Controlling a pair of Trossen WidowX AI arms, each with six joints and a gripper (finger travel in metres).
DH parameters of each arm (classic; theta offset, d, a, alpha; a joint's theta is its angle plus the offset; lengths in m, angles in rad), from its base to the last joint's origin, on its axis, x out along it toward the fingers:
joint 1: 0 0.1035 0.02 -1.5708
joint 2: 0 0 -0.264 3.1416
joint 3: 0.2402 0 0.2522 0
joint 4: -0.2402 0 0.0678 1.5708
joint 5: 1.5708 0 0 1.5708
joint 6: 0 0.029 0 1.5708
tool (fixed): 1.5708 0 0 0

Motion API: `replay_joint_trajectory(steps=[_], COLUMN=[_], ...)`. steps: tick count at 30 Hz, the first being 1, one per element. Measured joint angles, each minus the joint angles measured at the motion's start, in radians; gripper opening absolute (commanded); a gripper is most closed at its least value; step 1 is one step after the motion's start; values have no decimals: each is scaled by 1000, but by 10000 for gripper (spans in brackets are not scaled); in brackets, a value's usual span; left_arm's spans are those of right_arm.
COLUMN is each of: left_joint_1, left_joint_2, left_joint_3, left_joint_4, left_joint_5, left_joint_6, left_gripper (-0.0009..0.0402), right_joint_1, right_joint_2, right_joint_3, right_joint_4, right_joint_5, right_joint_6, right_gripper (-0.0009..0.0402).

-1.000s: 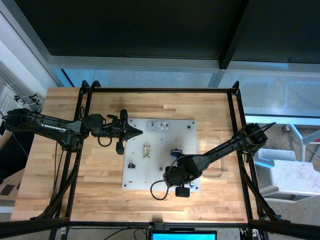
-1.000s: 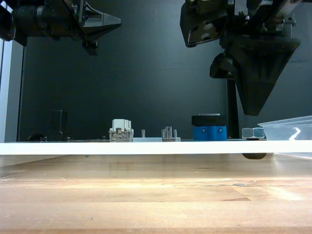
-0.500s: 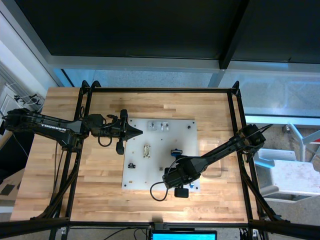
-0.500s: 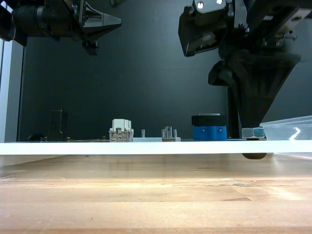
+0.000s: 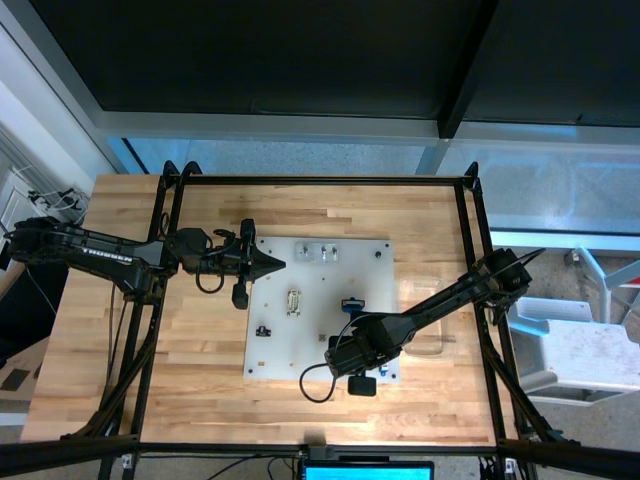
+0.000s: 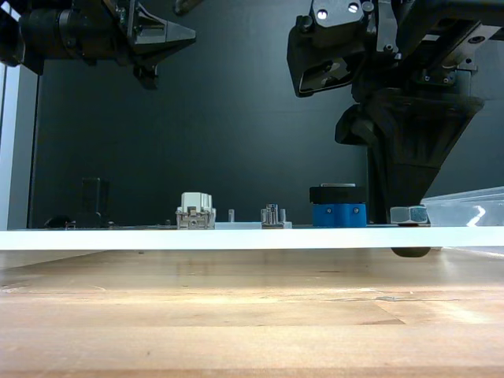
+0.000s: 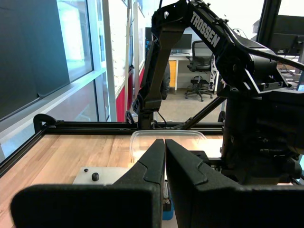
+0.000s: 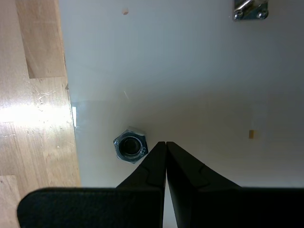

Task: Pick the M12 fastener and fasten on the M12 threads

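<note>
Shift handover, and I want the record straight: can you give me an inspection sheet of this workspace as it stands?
Surface: wooden table carrying a white board.
Job's things: silver nut sits low on the board near its edge, with a dark centre and no ribs showing; it looks seated on its stud.
Clutter: clear tray, blue-and-black part, grey connector.
Hands: right hand is shut and empty, tips close beside the nut. Left hand is shut, raised over the board's left edge.
Cables: loop hanging by the right wrist.
Surroundings: black frame around the table; screen at the near edge.
</note>
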Motion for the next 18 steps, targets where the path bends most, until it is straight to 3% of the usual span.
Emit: replay_joint_trajectory(steps=[1,3,6,7,9,14,18], left_joint_1=[0,0,0,0,0,0,0], left_joint_2=[0,0,0,0,0,0,0], left_joint_3=[0,0,0,0,0,0,0], left_joint_4=[0,0,0,0,0,0,0], left_joint_5=[0,0,0,0,0,0,0], left_joint_6=[0,0,0,0,0,0,0], left_gripper=[0,0,0,0,0,0,0], right_joint_1=[1,1,-1,-1,3,-1,2], right_joint_2=[0,0,0,-1,-8,-27,-45], right_joint_3=[0,-1,0,0,0,2,7], right_joint_4=[1,-2,-3,-13,-25,-37,-55], right_joint_5=[-9,-63,-272,-317,-329,-259,-237], right_joint_6=[0,-8,-52,-60,-63,-60,-49], right_gripper=[0,0,0,0,0,0,0])
